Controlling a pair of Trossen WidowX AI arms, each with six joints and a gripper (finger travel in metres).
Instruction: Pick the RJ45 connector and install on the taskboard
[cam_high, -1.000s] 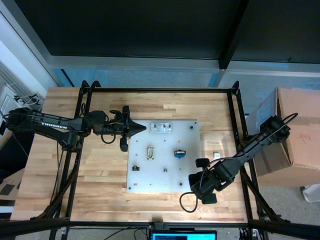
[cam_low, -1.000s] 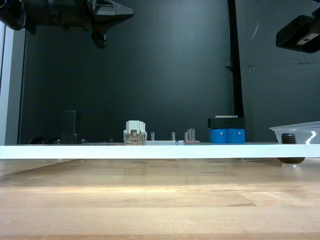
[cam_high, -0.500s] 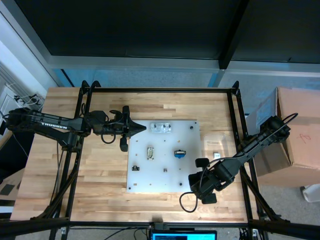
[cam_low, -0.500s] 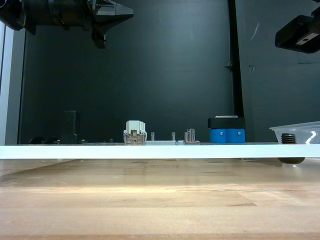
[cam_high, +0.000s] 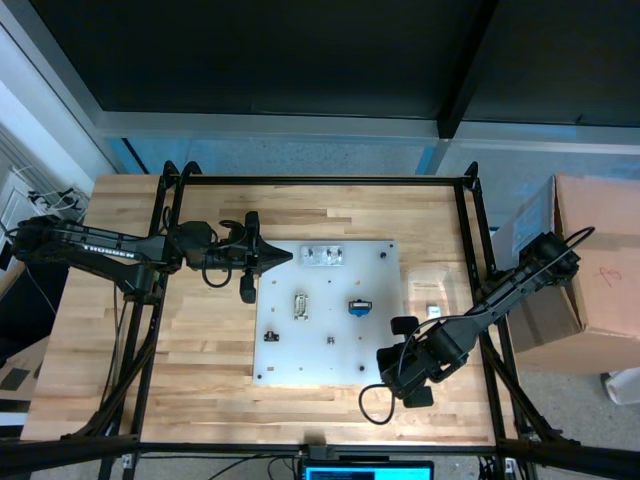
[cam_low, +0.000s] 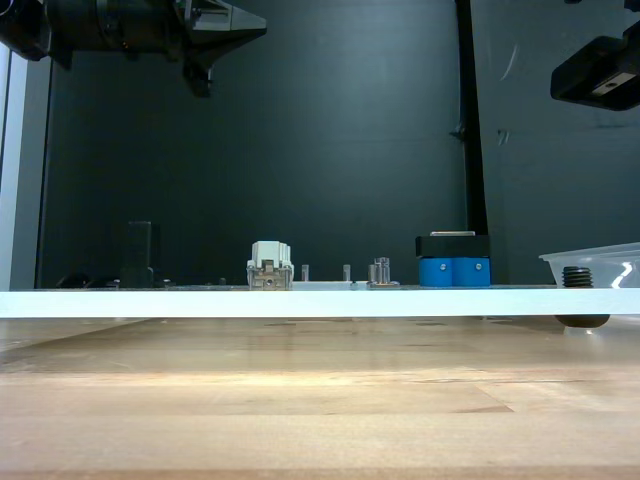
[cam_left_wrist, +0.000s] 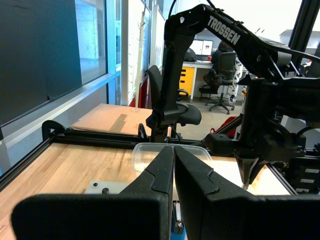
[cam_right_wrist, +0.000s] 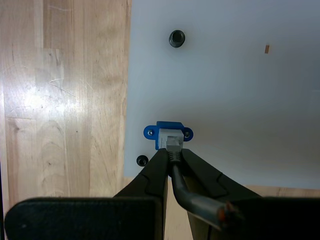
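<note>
right wrist view: right gripper (cam_right_wrist: 172, 153) clamps rj45 connector (cam_right_wrist: 171, 140) above blue mount (cam_right_wrist: 150, 132); left gripper (cam_left_wrist: 173, 149) closed above taskboard (cam_right_wrist: 225, 100).

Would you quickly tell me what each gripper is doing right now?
Left gripper: shut, empty, above the board's far left corner.
Right gripper: shut on the plug, held above the board.

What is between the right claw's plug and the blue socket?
Only air: the right wrist view shows the RJ45 connector, in the shut right gripper, clear above the blue socket. The left gripper, shut, hovers over the far left corner of the board.
</note>
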